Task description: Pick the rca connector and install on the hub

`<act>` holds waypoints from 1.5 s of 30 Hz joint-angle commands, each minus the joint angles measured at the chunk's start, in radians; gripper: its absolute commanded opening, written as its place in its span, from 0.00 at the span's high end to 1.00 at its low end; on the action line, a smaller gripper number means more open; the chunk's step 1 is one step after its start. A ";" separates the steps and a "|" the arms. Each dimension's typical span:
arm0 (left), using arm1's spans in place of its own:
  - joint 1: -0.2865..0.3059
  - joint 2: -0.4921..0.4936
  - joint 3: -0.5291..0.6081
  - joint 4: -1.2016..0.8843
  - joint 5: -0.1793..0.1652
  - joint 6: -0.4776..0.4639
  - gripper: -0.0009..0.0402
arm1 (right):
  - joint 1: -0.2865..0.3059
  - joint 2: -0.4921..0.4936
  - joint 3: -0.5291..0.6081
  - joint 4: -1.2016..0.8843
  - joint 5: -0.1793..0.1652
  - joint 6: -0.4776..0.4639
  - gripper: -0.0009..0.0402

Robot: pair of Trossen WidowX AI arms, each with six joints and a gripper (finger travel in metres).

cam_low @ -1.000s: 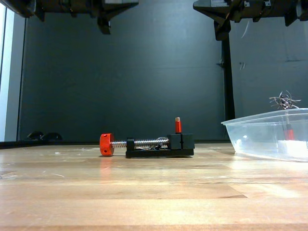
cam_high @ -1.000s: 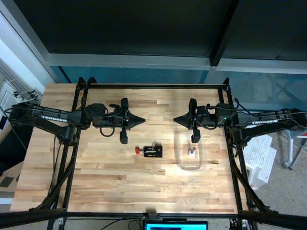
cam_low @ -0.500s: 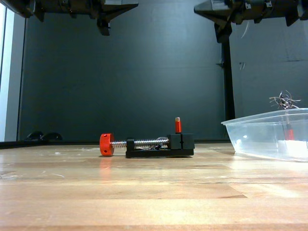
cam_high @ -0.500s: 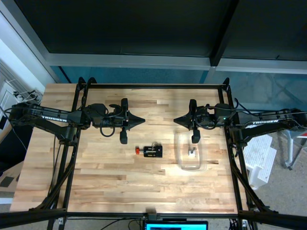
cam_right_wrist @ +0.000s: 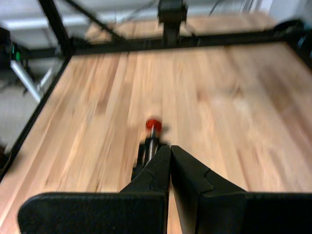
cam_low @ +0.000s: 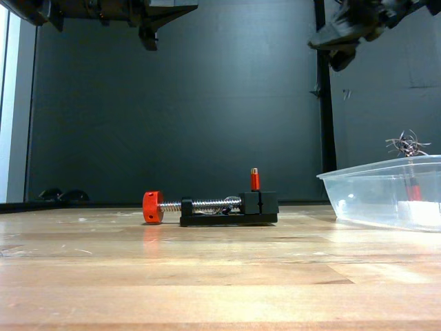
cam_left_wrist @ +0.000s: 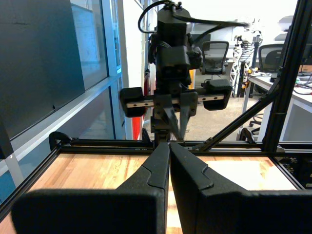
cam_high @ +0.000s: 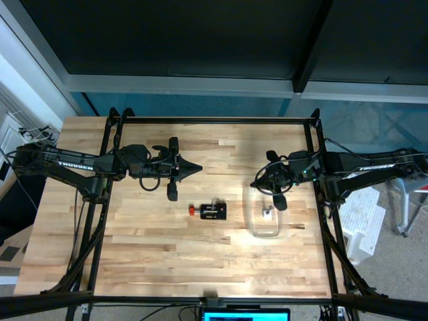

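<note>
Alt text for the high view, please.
Right gripper, shut, angles over the far end of a clear tray holding the rca connector. The black hub with its red knob sits on the table, left of the tray. Left gripper, shut, hovers beyond the hub.

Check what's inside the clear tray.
The rca connector lies in the clear tray, a small silvery bit. Right pincer, shut, hangs above the tray's far end, covering part of it. Left pincer, shut, is parked well away from it.
</note>
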 commanded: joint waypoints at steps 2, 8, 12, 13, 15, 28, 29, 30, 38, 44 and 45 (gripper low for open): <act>0.000 0.000 0.000 0.000 0.000 0.001 0.98 | 0.025 0.000 0.040 -0.148 0.008 0.010 0.98; 0.000 0.000 0.000 0.000 0.000 0.001 0.98 | 0.039 0.000 0.084 -0.325 0.007 0.026 0.98; 0.000 0.000 0.000 0.000 0.000 0.001 0.98 | 0.060 0.000 0.110 -0.424 0.007 0.038 0.98; 0.000 0.000 0.000 0.000 0.000 0.001 0.98 | 0.068 0.000 0.118 -0.451 0.007 0.046 0.98; 0.000 0.000 0.000 0.000 0.000 0.001 0.98 | 0.084 0.000 0.134 -0.507 0.007 0.056 0.98; 0.000 0.000 0.000 0.000 0.000 0.001 0.98 | 0.175 0.000 0.165 -0.737 0.007 0.148 0.98; 0.000 0.000 0.000 0.000 0.000 0.001 0.98 | 0.177 0.000 0.165 -0.743 0.007 0.152 0.98; 0.000 0.000 0.000 0.000 0.000 0.001 0.98 | 0.177 0.000 0.165 -0.745 0.006 0.154 0.98; 0.000 0.000 0.000 0.000 0.000 0.001 0.98 | 0.181 0.000 0.165 -0.745 0.007 0.155 0.98; 0.000 0.000 0.000 0.000 0.000 0.001 0.98 | 0.182 0.002 0.165 -0.745 0.007 0.163 0.98; 0.000 0.000 0.000 0.000 0.000 0.001 0.98 | 0.183 0.003 0.165 -0.745 0.008 0.163 0.98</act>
